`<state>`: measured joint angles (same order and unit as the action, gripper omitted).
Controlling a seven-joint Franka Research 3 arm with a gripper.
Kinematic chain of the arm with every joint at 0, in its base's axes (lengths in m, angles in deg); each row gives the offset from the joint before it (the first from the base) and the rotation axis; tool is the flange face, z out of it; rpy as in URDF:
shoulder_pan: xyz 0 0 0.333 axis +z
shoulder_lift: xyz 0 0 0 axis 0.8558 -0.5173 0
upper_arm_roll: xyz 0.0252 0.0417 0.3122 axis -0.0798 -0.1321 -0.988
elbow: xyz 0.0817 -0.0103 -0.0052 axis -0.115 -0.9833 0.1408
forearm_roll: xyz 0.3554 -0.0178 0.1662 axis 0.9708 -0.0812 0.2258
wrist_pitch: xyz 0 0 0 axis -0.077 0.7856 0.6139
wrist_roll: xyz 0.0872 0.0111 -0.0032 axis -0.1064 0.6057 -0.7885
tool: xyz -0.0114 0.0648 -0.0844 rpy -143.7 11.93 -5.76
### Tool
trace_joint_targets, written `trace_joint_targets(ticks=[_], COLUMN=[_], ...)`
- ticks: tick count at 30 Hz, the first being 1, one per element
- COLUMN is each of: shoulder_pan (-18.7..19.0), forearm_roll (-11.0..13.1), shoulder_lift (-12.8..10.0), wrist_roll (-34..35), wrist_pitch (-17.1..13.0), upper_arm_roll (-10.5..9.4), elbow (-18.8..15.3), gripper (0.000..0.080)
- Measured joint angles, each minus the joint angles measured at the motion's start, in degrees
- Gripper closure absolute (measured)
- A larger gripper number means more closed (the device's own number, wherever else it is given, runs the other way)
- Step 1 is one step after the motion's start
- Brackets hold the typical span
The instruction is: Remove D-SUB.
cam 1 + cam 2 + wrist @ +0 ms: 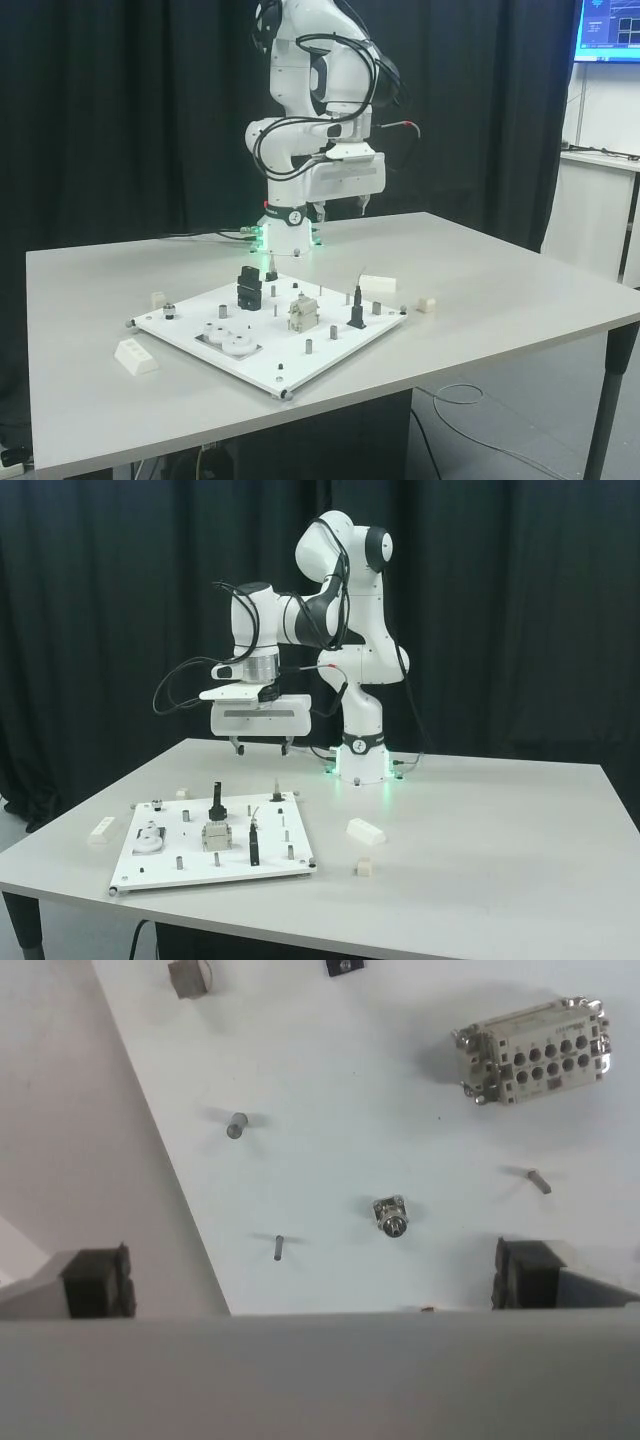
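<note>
Wrist view: the claw [310,1280] hangs open and empty above the white board [330,1060], with no D-SUB I can identify.

First room view: the claw [340,208] sits high, behind the board [330,350].

Second room view: board parts lie below and forward of the claw [258,746].
</note>
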<state>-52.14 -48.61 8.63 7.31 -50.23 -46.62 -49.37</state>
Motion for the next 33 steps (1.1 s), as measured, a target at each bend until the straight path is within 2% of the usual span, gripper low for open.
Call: trace_joint_targets(ticks=[16,28,33], shoulder_pan=[0.00,-0.27,-0.42], forearm_roll=[0.00,0.03,0.10], shoulder_lift=[0.00,0.00,0.00], wrist_roll=[-0.86,-4.32,-8.17], wrist_pitch=[-0.25,-1.29,-2.01], upper_arm_roll=[0.03,0.37,0.89], elbow=[0.20,0.23,0.26], gripper=[0.0003,0.0003,0.0003])
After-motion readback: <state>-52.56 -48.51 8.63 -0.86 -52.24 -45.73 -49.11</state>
